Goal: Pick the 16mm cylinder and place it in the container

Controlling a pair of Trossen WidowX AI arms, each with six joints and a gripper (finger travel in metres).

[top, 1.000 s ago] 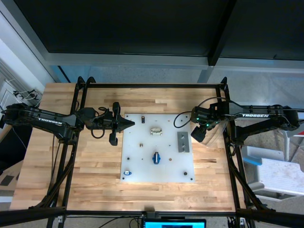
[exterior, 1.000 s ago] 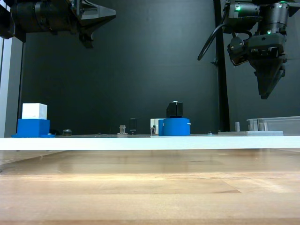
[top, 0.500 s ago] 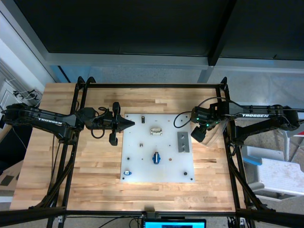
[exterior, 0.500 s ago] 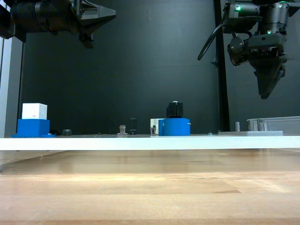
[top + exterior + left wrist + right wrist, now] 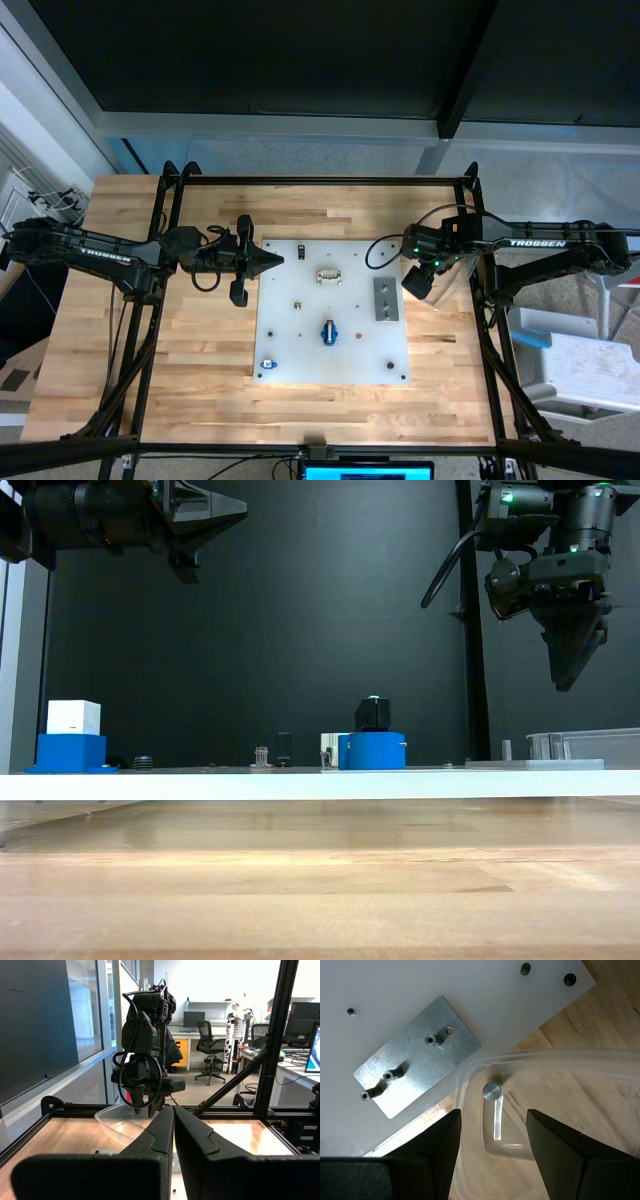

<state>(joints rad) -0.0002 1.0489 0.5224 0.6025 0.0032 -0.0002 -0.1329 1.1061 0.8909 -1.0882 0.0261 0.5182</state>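
Silvery short metal 16mm cylinder (image 5: 491, 1091) lies inside the clear plastic tub container (image 5: 560, 1055), nothing having moved this past second: right gripper (image 5: 417, 283) hovers above, right of centre, jaws wide and empty; left gripper (image 5: 272, 259) waits left of centre, jaws closed, empty; task looks done.

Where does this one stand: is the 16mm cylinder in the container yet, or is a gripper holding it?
Done, by the look of it: the 16mm cylinder lies on the floor of the clear container. In hand: nothing; the right gripper hangs open above the container, high off the table. The left gripper is shut, parked at the board's left edge. Left: at most drawing the right arm away.
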